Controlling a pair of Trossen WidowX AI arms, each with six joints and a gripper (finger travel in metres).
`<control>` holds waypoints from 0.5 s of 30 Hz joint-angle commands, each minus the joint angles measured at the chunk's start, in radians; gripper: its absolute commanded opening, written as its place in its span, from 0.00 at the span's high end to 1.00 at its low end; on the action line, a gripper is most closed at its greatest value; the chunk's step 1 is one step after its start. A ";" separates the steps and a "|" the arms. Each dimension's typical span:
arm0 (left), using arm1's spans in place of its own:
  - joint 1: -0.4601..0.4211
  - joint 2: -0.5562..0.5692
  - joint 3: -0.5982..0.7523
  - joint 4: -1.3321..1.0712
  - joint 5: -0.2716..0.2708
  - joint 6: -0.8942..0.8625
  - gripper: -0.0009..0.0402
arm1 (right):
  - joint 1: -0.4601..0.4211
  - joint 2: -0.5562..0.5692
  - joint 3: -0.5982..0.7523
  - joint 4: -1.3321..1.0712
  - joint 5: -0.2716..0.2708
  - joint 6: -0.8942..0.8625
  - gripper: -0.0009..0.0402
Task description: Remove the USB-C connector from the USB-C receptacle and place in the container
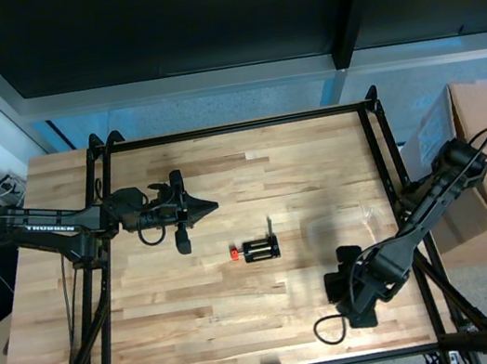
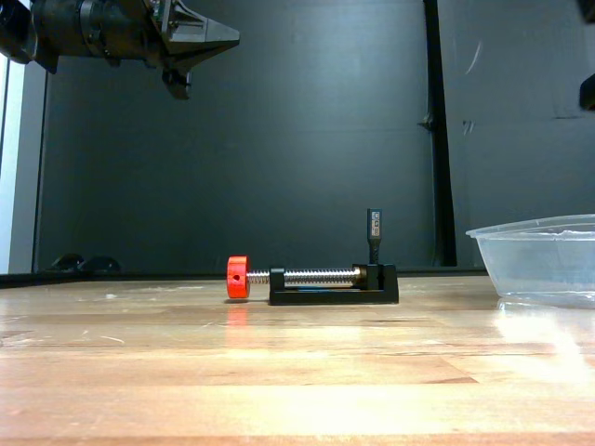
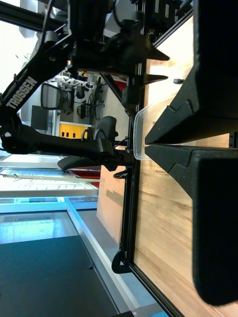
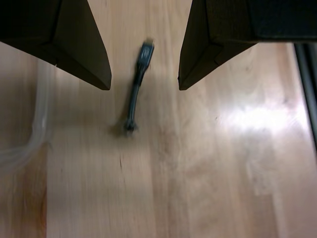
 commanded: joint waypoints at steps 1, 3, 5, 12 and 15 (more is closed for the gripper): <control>0.000 0.000 0.000 0.000 0.000 0.000 0.98 | -0.003 0.034 -0.001 0.011 0.029 -0.003 0.52; 0.000 0.000 0.000 0.000 0.000 0.000 0.98 | -0.004 0.052 -0.003 0.028 0.026 -0.018 0.52; 0.000 0.000 0.000 0.000 0.000 0.000 0.98 | -0.010 0.069 -0.007 0.052 0.026 -0.027 0.52; 0.000 0.000 0.000 0.000 0.000 0.000 0.98 | -0.032 0.110 -0.035 0.134 0.022 -0.064 0.52; 0.000 0.000 0.000 0.000 0.000 0.000 0.98 | -0.042 0.110 -0.052 0.155 0.024 -0.071 0.52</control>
